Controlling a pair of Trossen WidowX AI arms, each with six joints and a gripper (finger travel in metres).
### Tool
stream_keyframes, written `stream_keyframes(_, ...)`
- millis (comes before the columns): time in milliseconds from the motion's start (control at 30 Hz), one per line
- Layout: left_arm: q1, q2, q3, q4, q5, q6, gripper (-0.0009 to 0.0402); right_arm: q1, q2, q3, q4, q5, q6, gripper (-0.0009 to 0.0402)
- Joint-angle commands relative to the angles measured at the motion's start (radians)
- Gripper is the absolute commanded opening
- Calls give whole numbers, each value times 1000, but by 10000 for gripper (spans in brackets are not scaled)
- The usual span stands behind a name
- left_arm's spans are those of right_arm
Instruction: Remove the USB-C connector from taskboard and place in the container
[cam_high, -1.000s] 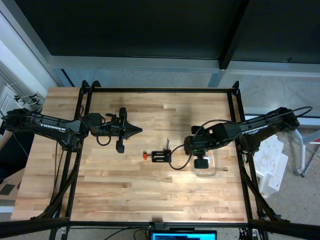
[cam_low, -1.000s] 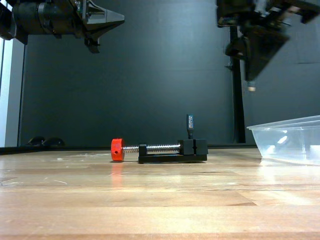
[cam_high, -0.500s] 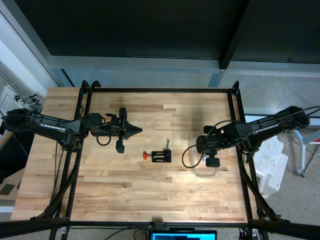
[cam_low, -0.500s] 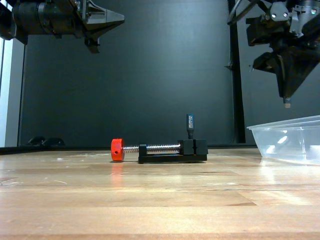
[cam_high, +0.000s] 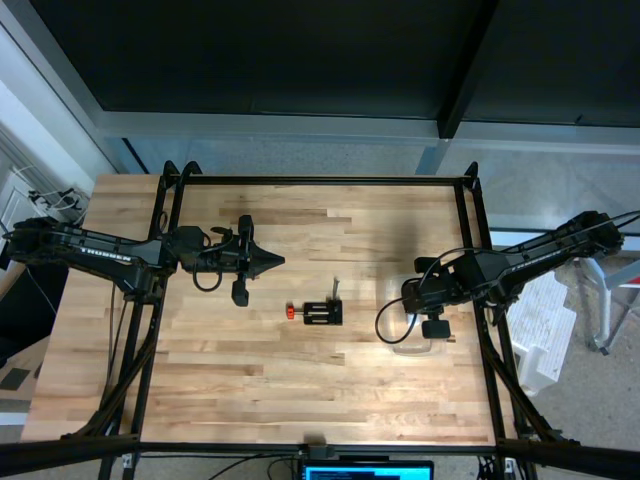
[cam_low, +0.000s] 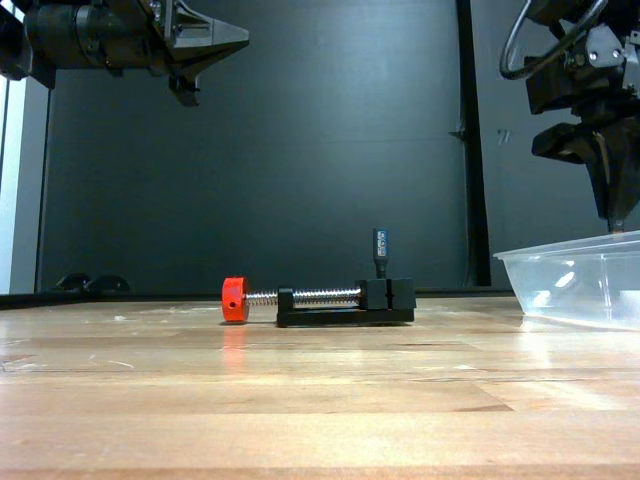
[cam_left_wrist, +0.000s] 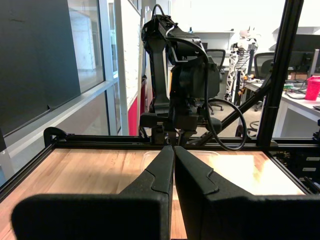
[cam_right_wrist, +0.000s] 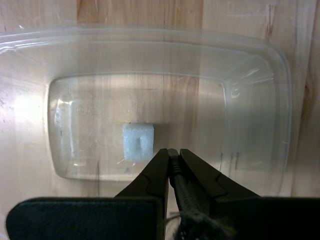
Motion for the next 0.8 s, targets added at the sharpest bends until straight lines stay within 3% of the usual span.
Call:
stream_keyframes(33,0,0,0,0,0,0,0,1,0,-2,12,3,6,22)
stream_keyframes(500,0,0,0,0,0,0,0,6,1,20,13,26,18,113)
stream_keyframes(800,0,0,0,0,0,0,0,7,1,101,-21,25,18,144)
